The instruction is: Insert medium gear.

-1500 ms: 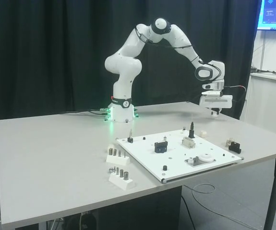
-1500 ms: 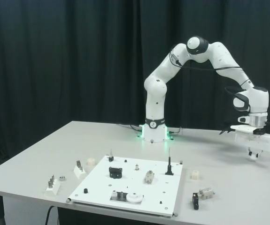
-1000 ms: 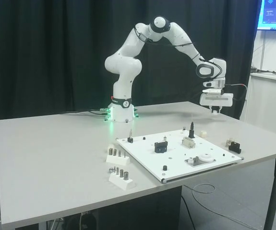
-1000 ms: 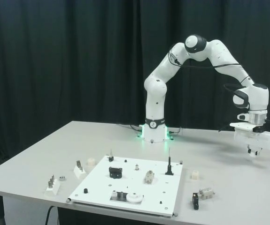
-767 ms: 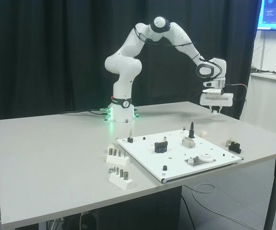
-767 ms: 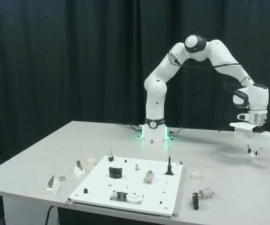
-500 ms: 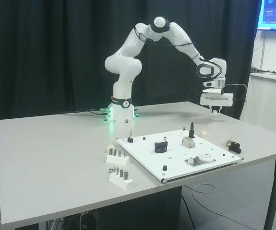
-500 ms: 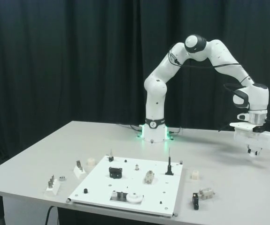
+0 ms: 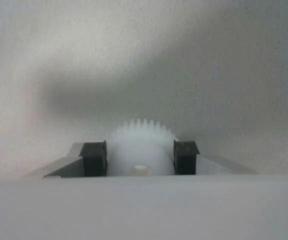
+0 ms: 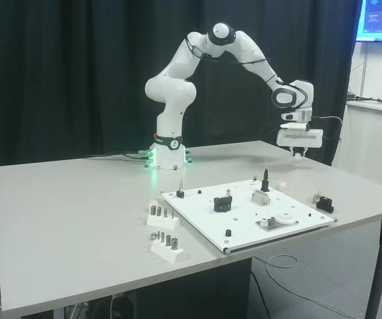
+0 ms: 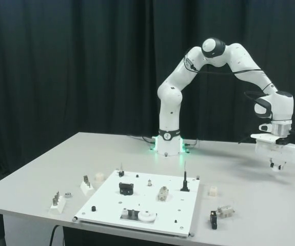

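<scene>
Currently the jaws are pinching the gear (image 9: 141,145), one black pad (image 9: 93,158) pressed on each side of its toothed rim, so the hub faces down past the fingertips; that grip should let the bore meet a peg squarely. Gripper (image 10: 297,153) hangs well above the table (image 10: 78,199), off the far corner of the board (image 10: 244,206) and clear of everything on it, likely a carry height chosen to pass over the tall black post (image 10: 266,178). On the board's near edge sits a white gear (image 10: 284,218) already mounted beside a small fixture; judged from this, the held gear's peg is probably near it, though which peg cannot be told. Task stage: part picked, transport and insertion not yet done. Loose parts (image 10: 323,201) lie on the table beyond the board's side; peg blocks (image 10: 161,214) sit off its opposite side.
</scene>
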